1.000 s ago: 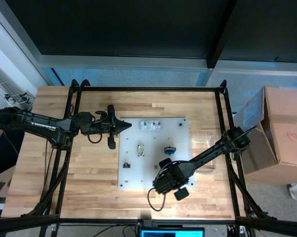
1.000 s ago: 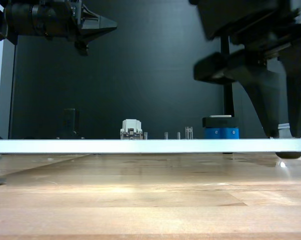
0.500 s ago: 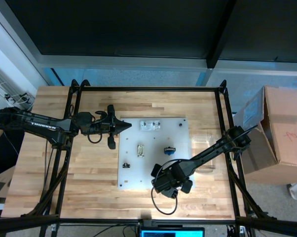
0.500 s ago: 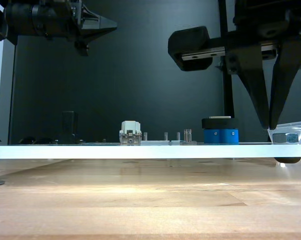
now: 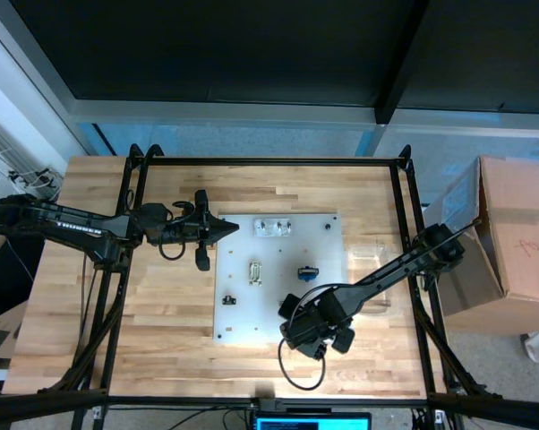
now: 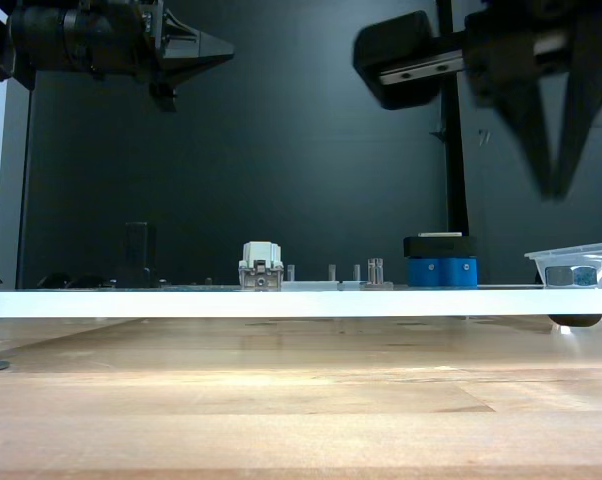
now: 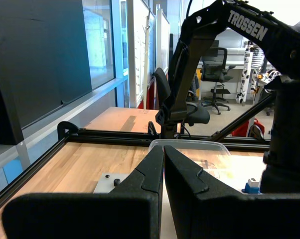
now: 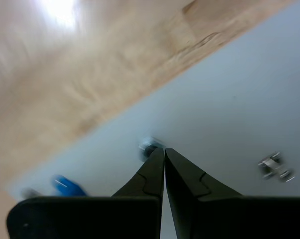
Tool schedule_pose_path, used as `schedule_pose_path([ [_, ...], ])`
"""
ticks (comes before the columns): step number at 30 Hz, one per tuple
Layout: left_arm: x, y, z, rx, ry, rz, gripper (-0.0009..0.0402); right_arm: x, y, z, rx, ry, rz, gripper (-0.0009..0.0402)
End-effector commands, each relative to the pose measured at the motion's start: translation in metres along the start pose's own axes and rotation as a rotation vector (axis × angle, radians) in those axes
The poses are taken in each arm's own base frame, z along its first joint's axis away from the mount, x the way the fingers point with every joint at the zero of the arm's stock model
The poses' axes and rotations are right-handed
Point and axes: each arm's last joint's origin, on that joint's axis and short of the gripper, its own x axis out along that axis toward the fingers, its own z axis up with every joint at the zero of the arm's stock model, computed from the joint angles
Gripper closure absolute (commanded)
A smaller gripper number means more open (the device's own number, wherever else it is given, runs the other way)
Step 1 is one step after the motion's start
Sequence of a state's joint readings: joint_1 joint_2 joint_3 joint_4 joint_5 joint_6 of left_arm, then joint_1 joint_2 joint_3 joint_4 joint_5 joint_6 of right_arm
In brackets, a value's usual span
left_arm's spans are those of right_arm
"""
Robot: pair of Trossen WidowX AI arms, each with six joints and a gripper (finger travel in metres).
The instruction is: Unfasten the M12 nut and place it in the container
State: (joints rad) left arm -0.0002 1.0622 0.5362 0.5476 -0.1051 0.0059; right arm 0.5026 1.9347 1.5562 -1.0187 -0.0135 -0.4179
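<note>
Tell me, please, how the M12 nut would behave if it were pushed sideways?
The silver M12 nut seems low on its stud, so it would probably resist a sideways push. Small, smooth metal: it may slip when pinched. The right gripper, shut and empty, hangs above it; the left gripper, shut, hovers at the board's far left edge.
</note>
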Motion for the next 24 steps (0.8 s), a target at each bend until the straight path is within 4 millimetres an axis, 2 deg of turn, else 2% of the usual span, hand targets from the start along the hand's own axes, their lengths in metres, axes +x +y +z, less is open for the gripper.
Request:
schedule_pose_path([
  [1,0.000,0.000,0.000,0.000,0.000,0.000,0.0393,-0.003,0.002,-0.001,0.347,-0.016,0.047,0.0392],
  [4,0.000,0.000,0.000,0.000,0.000,0.000,0.0393,-0.002,0.005,-0.006,0.532,-0.001,0.088,0.0393],
  [10,0.000,0.000,0.000,0.000,0.000,0.000,0.0393,0.012,0.009,-0.016,0.764,0.002,0.087,0.0393],
  [14,0.000,0.000,0.000,0.000,0.000,0.000,0.0393,0.021,0.011,-0.019,0.829,-0.019,0.091,0.0393],
  [24,0.000,0.000,0.000,0.000,0.000,0.000,0.0393,0.031,0.012,-0.022,0.859,-0.018,0.087,0.0393],
])
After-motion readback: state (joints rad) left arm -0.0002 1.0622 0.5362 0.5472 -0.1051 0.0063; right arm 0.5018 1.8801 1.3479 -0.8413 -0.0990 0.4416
